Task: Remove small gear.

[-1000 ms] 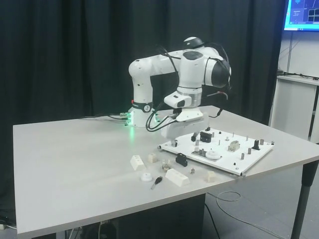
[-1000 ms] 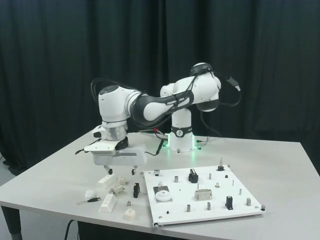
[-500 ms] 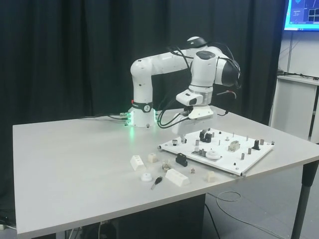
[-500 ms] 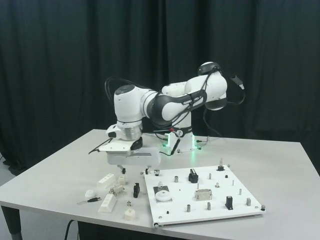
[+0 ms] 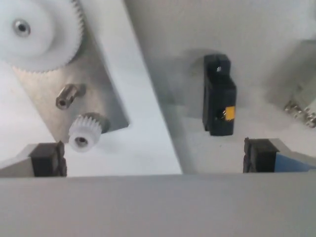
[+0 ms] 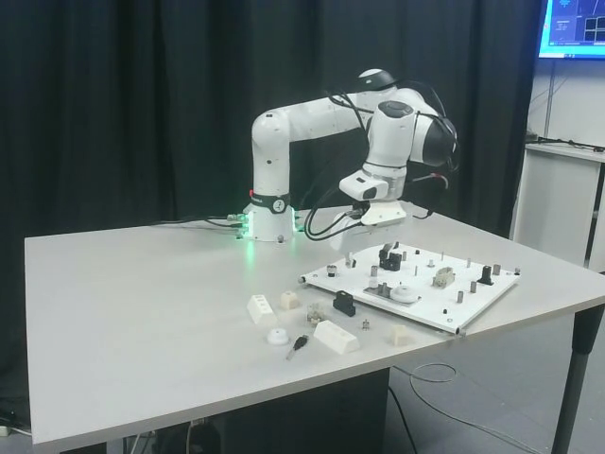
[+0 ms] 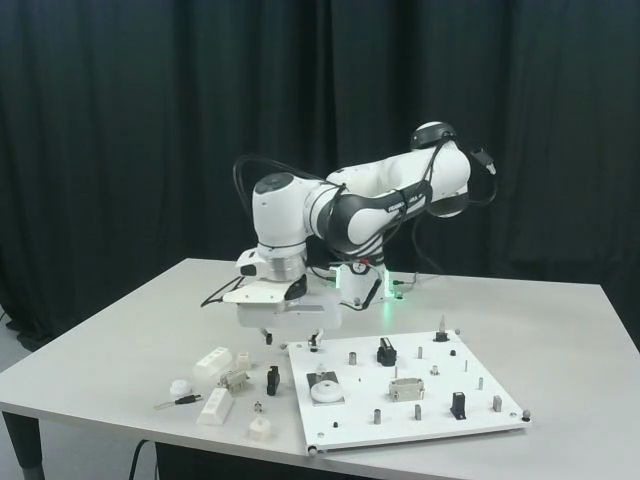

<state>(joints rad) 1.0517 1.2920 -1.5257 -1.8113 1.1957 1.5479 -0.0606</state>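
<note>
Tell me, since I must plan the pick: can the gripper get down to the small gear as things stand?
Probably yes. The gripper is open above the board, and the small gear stands uncovered near one fingertip. A bare peg and the large gear stand close by, so a sideways shift comes first.

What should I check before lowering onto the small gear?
1. Open gripper: ok, fingers wide apart.
2. The small gear in view on the board: ok.
3. It is centred in the gripper: not ok, it sits near one finger.
4. The large gear apart from it: ok, a bare peg stands between.
5. Free path below: not ok, a black plug lies on the table there.
</note>
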